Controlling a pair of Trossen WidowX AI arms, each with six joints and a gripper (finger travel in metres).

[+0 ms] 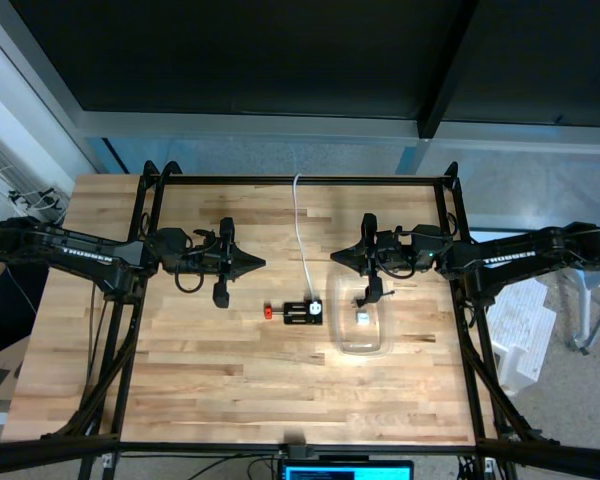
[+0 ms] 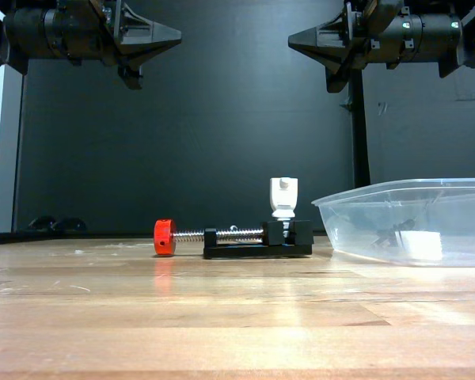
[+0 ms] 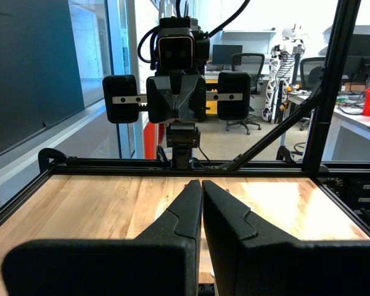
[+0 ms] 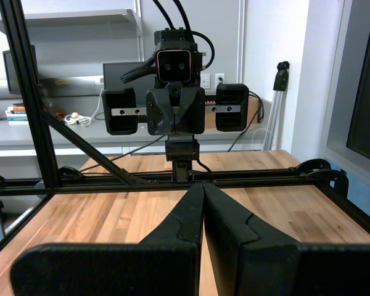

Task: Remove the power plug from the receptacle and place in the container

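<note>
The white receptacle (image 2: 283,196) stands in a black clamp (image 2: 257,241) with a red knob (image 2: 164,237), and nothing sits on its face. The clamp (image 1: 302,312) lies mid-table. Just right of it is the clear container (image 1: 365,328), seen in the low view as a tub (image 2: 356,223). Through its wall shows a small dark shape (image 2: 388,235) that looks like the power plug, beside a white cube (image 2: 421,244). My left gripper (image 1: 261,263) and right gripper (image 1: 335,258) hover high, tips facing each other, both shut and holding nothing. Each wrist view shows the closed fingertips (image 3: 201,182) (image 4: 203,184).
A white cable (image 1: 300,225) runs from the receptacle to the table's far edge. A black frame rail (image 1: 300,180) borders the wooden table at the back and sides. The opposite arm fills each wrist view.
</note>
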